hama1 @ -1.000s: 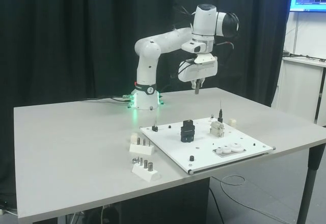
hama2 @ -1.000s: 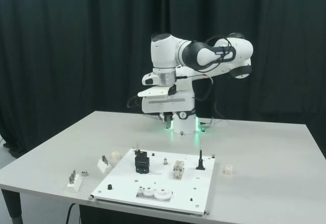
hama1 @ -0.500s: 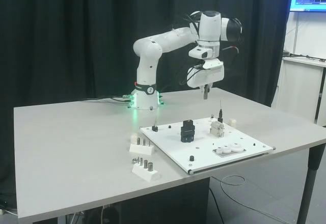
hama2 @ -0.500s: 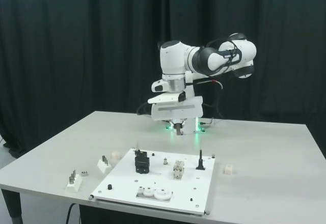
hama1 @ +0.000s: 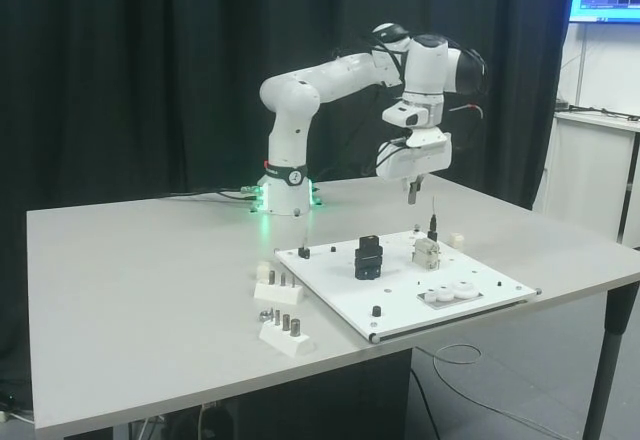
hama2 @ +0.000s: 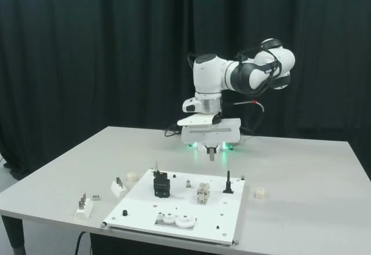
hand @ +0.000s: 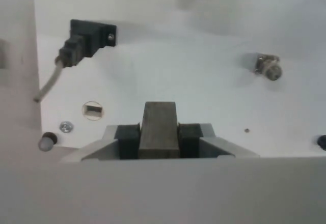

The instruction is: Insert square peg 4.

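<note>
My gripper (hand: 159, 138) is shut on a grey square peg (hand: 159, 119), which stands upright between the black fingers (hand: 127, 140). In the first room view the gripper (hama1: 411, 190) hangs above the far edge of the white board (hama1: 470, 272), near the black upright connector (hama1: 433, 228). The second room view shows the gripper (hama2: 211, 153) well above the board (hama2: 223, 214). Below the peg, the wrist view shows a small square hole (hand: 92, 110) in the board, off to one side of the peg.
On the board stand a black block (hama1: 368, 258), a grey metal fixture (hama1: 427, 252) and white gears (hama1: 450, 295). Two white peg holders (hama1: 277, 286) (hama1: 286, 332) sit on the grey table (hama1: 130, 290) beside the board. A small white block (hama2: 260, 193) lies past it.
The arm has swung from behind the board toward its far edge, carrying the peg, and the gripper has come down a little.
</note>
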